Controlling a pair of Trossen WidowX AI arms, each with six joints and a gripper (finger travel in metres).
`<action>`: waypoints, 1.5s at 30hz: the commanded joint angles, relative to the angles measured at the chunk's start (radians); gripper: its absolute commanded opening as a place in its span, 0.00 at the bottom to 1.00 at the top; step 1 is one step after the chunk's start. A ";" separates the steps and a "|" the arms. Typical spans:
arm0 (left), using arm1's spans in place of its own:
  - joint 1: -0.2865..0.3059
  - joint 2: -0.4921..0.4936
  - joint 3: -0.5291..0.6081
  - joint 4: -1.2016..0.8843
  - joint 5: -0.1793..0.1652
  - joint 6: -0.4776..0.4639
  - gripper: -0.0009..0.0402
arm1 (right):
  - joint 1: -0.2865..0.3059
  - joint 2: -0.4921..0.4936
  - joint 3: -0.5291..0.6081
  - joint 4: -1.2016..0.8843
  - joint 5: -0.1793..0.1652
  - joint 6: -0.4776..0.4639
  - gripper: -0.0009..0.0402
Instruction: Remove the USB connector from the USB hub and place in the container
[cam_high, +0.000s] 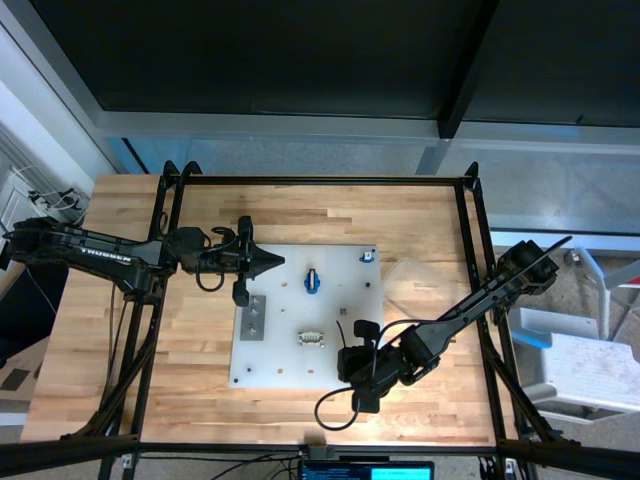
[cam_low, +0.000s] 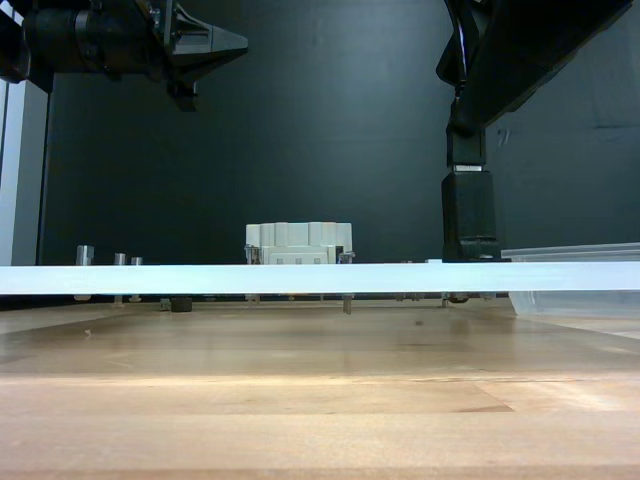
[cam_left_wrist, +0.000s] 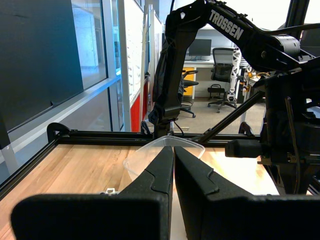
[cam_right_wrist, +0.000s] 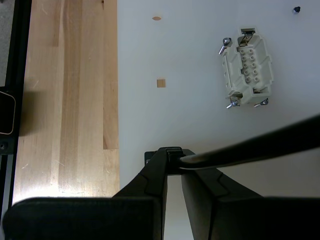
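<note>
— Where does the left gripper (cam_high: 268, 262) sit?

— Over the far left edge of the white board (cam_high: 288, 366), with its fingers pressed together and nothing between them. The low view adds what the high view cannot: it hangs well above the board.

— What lies on the board?

— A grey plate (cam_high: 255, 320) is at the left. A blue piece (cam_high: 312, 281) and a beige connector (cam_high: 311, 340) are near the middle.

— And the right gripper (cam_right_wrist: 175, 162)?

— It points down at the near part of the board, just right of the beige connector. Its fingers are drawn in to a slim gap and pinch the USB connector (cam_right_wrist: 172, 155), whose black cable leads away from them. The plug is at the USB hub (cam_right_wrist: 149, 158), a small black block on the board. I cannot tell whether it is seated or lifted.

— Does the high view show that pinch?

— No, the arm's own body covers it. Only the right wrist view shows it.

— And the container (cam_high: 415, 280)?

— It is on the worktop (cam_high: 200, 400) just right of the board, apart from both grippers. The left wrist view also catches it, beyond that gripper's tips.
</note>
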 joint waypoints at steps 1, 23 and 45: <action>0.000 0.000 0.000 0.000 0.000 0.000 0.02 | -0.002 0.007 0.001 -0.019 -0.023 -0.003 0.02; 0.000 0.000 0.000 0.000 0.000 0.000 0.02 | -0.035 0.087 0.163 -0.178 -0.093 -0.078 0.02; 0.000 0.000 0.000 0.000 0.000 0.000 0.02 | -0.036 -0.092 0.118 -0.240 -0.055 -0.002 0.02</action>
